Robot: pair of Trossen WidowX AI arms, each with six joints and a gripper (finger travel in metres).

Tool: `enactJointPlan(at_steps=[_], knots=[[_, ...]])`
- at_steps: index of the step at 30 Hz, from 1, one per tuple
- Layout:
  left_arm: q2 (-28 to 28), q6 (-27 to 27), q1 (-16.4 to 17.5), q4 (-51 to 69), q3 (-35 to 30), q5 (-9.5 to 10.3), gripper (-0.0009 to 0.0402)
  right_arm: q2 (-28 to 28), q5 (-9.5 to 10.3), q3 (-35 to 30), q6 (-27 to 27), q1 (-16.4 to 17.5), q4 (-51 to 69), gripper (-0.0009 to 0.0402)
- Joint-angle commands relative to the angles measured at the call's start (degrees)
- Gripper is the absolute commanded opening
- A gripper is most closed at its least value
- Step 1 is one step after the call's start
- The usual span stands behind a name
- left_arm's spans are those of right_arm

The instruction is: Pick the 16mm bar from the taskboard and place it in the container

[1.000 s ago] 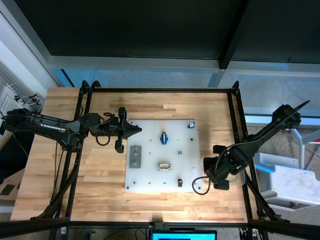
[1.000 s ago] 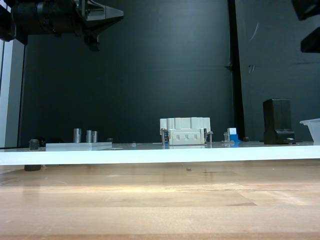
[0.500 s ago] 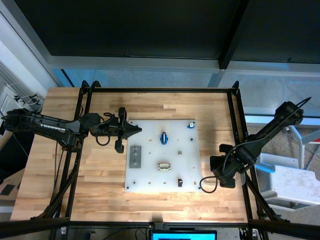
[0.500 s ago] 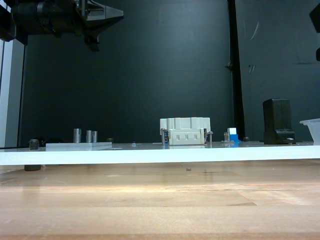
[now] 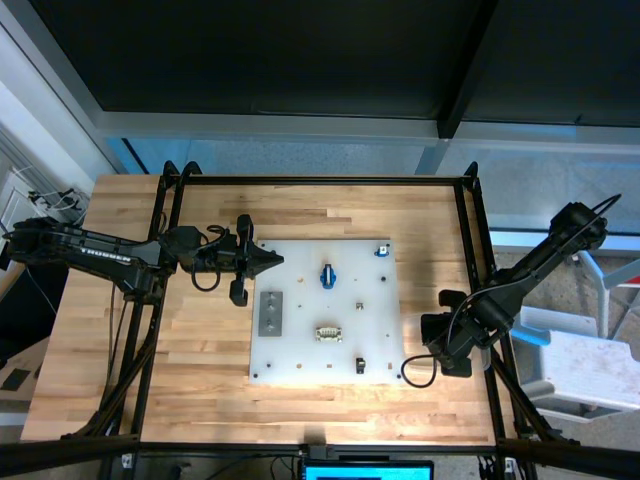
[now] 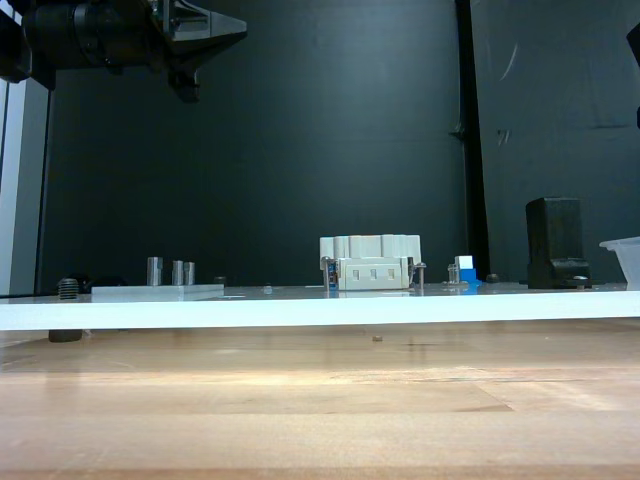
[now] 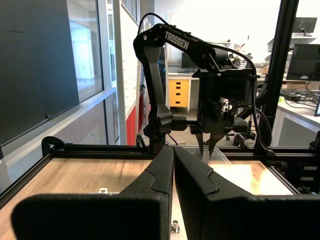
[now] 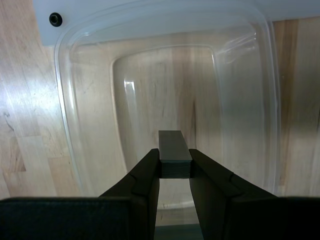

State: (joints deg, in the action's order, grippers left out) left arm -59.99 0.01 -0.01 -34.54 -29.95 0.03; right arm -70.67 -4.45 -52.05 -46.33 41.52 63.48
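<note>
The right gripper (image 8: 175, 161), clamped on the bar (image 8: 175, 150), has been moving off the taskboard (image 5: 300, 355) and is now hovering over the container (image 8: 67, 110), so release is becoming possible. The left gripper (image 5: 262, 260), fingers together, is idling above the taskboard's far left corner.

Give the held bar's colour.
Dark grey bar, best in right wrist view: right gripper holds it over the container; left gripper hovers shut by the taskboard.

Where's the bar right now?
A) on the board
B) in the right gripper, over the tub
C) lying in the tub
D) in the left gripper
B: the bar sits pinched in the right gripper above the tub; the left gripper hangs shut and empty over the board's left edge.
</note>
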Motion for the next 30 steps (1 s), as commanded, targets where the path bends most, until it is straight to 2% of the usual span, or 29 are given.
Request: enactJointPlan(at_steps=[1,19,24,30], knots=[[0.0,0.0,0.0,0.0,0.0,0.0,0.0,-0.1,0.02,0.0,0.0,0.0,0.0,0.0059],[0.0,0.0,0.0,0.0,0.0,0.0,0.0,-0.1,0.0,0.0,0.3,0.1,0.0,0.0207],[0.0,0.0,0.0,0.0,0.0,0.0,0.0,-0.1,0.0,0.0,0.3,0.1,0.0,0.0229],[0.0,0.0,0.0,0.0,0.0,0.0,0.0,-0.1,0.0,0.0,0.3,0.1,0.0,0.0233]])
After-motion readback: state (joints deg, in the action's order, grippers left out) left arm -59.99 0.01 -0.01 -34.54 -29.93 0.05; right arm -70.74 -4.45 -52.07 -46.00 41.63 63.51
